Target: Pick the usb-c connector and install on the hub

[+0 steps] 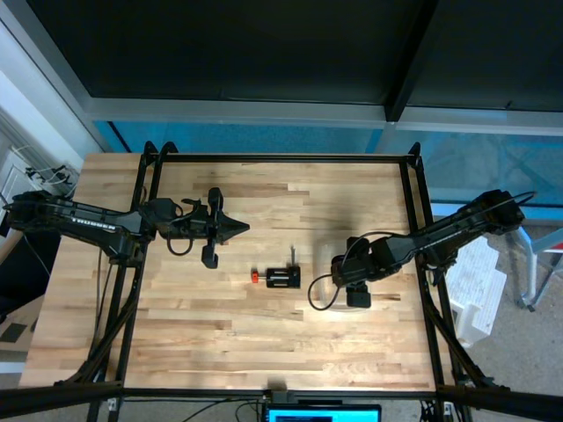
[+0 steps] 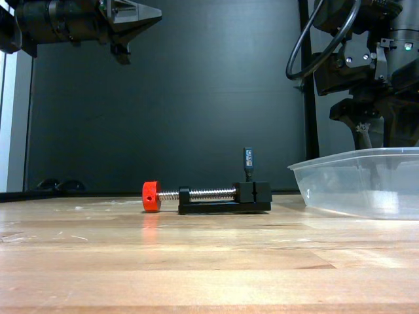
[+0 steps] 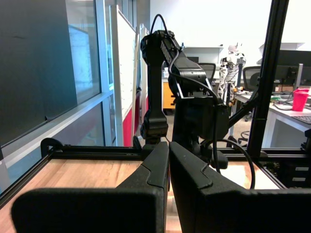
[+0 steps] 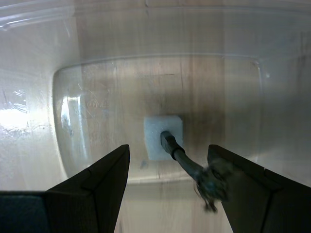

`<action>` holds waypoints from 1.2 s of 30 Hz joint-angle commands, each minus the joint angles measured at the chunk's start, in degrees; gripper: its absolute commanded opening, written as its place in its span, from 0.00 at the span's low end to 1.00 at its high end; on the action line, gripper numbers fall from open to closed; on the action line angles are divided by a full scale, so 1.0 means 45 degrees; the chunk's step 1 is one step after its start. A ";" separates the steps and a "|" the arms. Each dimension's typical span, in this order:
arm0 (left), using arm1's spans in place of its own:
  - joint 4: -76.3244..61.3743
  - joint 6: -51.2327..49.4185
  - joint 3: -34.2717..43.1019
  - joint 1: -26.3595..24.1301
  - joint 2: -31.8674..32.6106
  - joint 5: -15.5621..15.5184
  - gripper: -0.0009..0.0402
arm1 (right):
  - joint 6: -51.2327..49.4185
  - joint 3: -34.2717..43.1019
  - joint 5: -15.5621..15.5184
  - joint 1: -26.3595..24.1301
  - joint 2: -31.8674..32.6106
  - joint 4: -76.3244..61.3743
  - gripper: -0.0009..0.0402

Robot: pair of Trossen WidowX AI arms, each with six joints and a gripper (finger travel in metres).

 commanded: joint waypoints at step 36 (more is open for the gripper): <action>0.0000 0.0000 0.0000 0.0005 0.0000 0.0000 0.02 | -0.0010 -0.0185 0.0330 -0.0063 0.0544 0.0466 0.26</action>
